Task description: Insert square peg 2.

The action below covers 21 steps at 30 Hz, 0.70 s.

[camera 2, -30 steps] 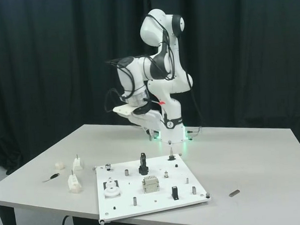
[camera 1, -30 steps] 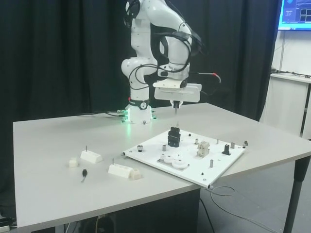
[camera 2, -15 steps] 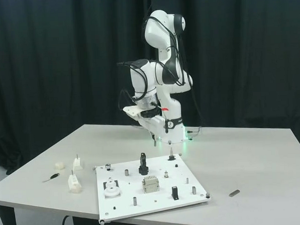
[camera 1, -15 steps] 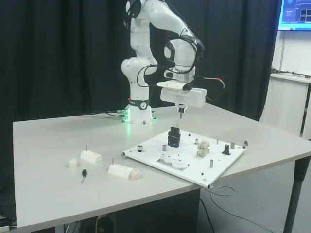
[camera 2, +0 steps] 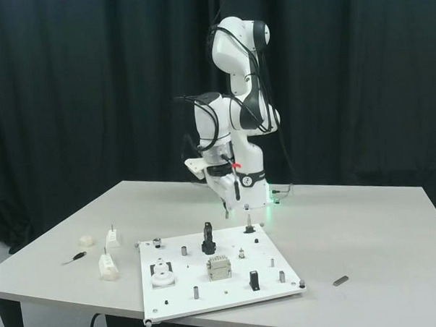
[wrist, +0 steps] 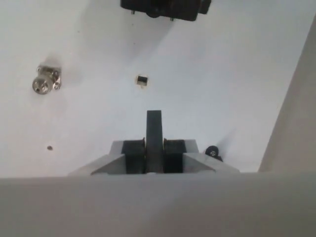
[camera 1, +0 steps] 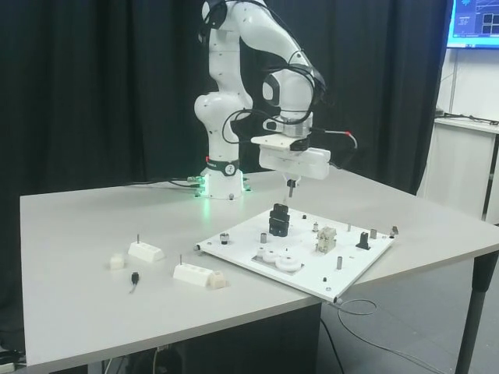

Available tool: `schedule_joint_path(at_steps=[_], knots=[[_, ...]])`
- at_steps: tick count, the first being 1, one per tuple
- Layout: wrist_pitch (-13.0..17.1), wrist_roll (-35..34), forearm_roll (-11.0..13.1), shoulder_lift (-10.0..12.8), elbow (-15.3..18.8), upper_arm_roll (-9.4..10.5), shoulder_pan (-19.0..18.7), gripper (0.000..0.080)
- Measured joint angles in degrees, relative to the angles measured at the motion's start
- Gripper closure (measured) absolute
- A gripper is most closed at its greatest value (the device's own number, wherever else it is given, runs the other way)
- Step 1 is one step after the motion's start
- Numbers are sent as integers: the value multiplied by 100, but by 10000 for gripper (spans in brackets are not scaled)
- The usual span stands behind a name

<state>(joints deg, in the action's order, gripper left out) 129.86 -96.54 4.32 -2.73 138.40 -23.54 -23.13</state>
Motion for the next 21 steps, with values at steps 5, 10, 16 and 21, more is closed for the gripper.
schedule_joint_path(at_steps=[5, 10, 16, 21], knots=[[195, -503, 18, 1, 123, 16, -2, 728], [431, -844, 32, 4, 267, 42, -2, 728], [700, -925, 98, 53, 403, 47, -2, 728], [870, -910, 236, 163, 444, 47, -2, 728]])
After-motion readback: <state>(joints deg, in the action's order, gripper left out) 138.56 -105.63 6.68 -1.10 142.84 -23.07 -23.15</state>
